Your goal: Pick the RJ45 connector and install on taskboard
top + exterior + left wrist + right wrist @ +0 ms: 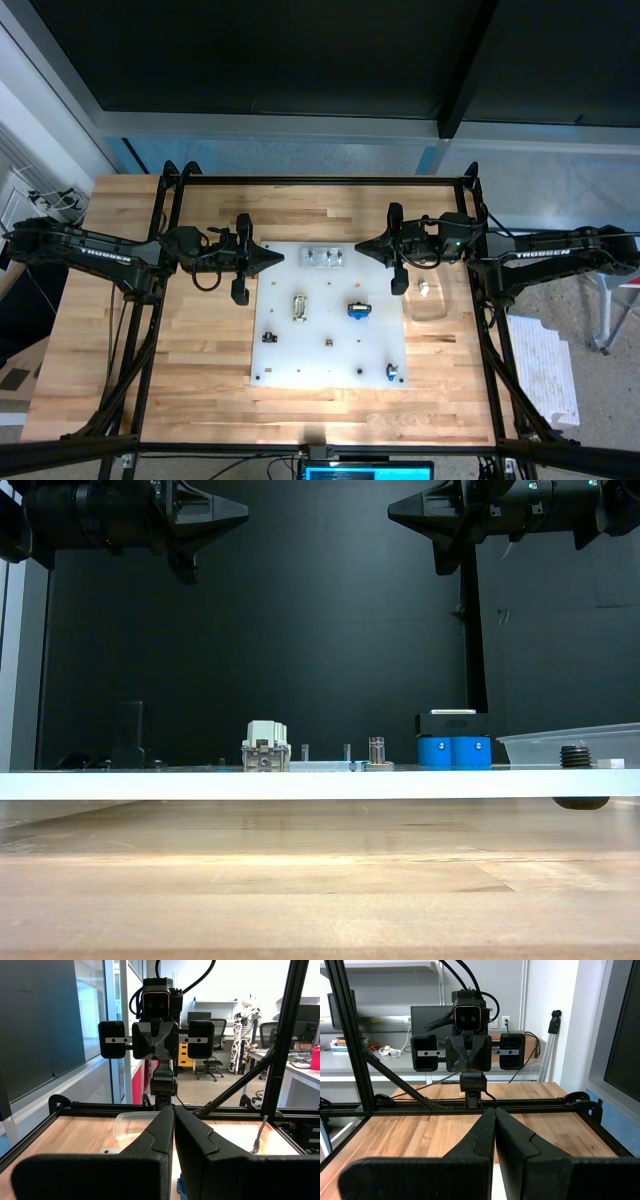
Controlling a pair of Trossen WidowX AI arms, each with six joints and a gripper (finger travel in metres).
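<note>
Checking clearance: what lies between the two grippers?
In the high view, the left gripper and right gripper hang high, shut, tips facing; between them shows only a silver fixture on the white board.

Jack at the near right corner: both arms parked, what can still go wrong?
1. The high view doesn't settle whether the connector is in the jack. No cable shows, so an unseated plug could pass unnoticed.
2. Both the right gripper and left gripper hang shut and empty above the board's far edge. A pick at the tray needs the right one opened first.
</note>
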